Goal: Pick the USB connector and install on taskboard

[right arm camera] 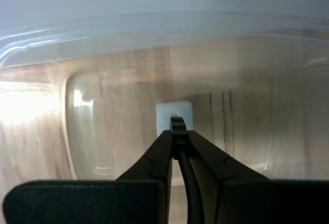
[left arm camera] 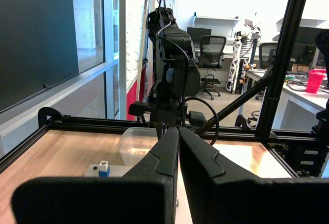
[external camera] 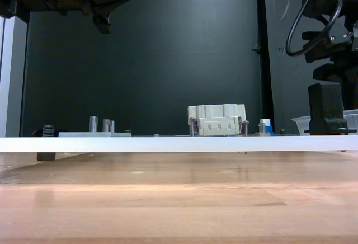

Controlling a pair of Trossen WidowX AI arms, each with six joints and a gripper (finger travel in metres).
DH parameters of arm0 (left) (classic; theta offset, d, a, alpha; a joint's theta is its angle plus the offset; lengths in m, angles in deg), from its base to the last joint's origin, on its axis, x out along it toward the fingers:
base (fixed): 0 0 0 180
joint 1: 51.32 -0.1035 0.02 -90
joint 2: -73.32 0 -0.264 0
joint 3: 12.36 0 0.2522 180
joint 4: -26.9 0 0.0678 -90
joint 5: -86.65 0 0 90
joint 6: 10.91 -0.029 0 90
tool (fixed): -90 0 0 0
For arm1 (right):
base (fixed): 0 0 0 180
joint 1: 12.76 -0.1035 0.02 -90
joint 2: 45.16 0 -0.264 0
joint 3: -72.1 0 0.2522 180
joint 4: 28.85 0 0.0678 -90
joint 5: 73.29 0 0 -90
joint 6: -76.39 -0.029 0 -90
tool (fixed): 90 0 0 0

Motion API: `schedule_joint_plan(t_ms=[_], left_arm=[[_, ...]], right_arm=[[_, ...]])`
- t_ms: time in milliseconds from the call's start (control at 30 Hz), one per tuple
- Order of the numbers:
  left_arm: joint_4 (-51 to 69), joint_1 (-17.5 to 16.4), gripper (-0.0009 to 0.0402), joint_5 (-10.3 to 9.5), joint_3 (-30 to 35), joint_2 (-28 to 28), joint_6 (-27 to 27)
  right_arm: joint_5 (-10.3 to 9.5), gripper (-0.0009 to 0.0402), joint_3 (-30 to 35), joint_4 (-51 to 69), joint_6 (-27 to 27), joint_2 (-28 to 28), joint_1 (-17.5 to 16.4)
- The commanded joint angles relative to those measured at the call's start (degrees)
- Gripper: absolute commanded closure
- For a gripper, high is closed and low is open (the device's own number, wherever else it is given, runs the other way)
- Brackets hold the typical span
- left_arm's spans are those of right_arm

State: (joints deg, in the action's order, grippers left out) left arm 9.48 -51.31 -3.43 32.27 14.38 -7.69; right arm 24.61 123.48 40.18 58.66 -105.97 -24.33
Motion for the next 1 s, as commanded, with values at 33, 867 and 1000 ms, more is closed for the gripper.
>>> schedule_joint_plan(t_ms=[33, 867, 1000], left_arm=[[0.00, 0.00, 0.0393, 0.02, 0.02, -0.02, 0.00], [0.00, 0.00, 0.0393, 0.02, 0.00, -0.02, 0.00], [0.00, 0.00, 0.0393, 0.02, 0.00, -0.02, 0.00]], right_arm=[[0.02, 0.0393, 1.77, 2.43, 0.33, 0.55, -0.07], [-0.48, 0.0393, 15.08, 13.07, 1.22, 1.09, -0.46], [-2.03, 0.0393, 15.52, 13.05, 1.53, 0.42, -1.66]])
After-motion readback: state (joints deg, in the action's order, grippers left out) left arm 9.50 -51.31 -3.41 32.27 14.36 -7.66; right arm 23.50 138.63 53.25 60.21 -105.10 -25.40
